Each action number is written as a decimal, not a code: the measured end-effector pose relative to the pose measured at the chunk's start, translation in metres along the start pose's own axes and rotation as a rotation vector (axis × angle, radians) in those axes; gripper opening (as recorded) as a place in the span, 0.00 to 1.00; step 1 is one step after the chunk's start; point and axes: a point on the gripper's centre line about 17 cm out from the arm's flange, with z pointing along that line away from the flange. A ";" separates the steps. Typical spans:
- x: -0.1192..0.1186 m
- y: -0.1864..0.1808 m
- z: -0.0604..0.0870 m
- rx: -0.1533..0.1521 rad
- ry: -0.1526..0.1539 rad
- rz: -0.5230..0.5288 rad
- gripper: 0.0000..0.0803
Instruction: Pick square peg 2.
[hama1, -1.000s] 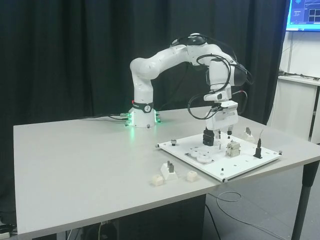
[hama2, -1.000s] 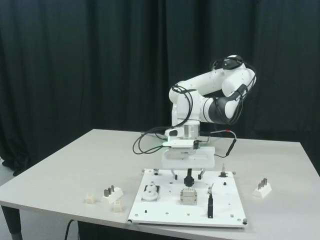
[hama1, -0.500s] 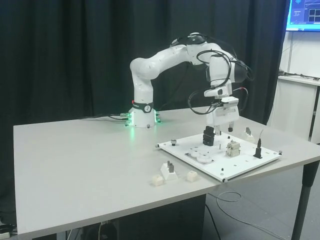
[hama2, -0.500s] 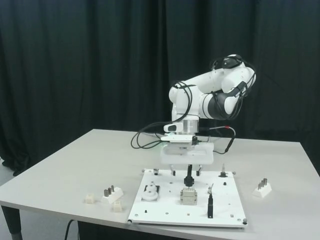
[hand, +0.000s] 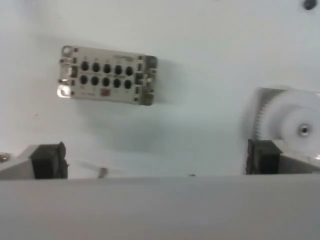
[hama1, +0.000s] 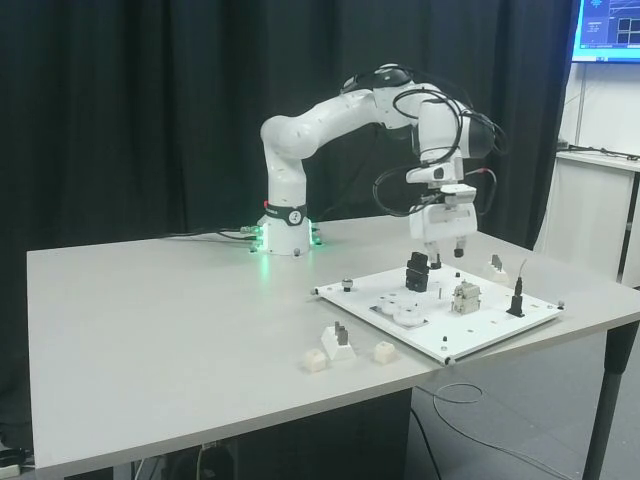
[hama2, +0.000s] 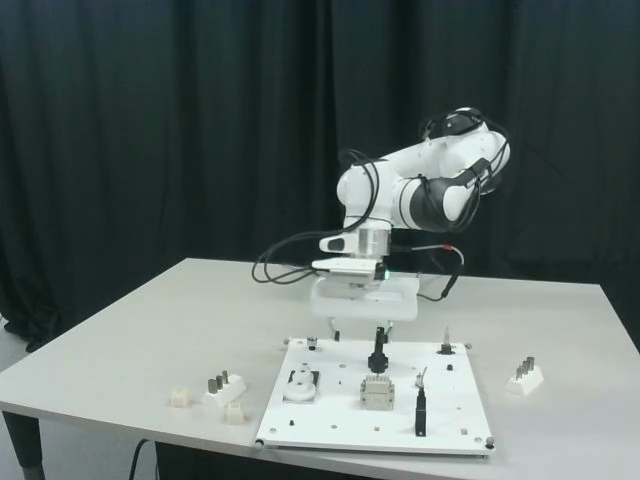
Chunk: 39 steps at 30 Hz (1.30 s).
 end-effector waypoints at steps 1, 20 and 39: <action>0.000 0.002 -0.001 -0.003 0.000 0.002 1.00; 0.001 0.084 -0.030 -0.089 -0.007 0.073 1.00; -0.029 0.183 -0.033 -0.109 -0.049 0.202 1.00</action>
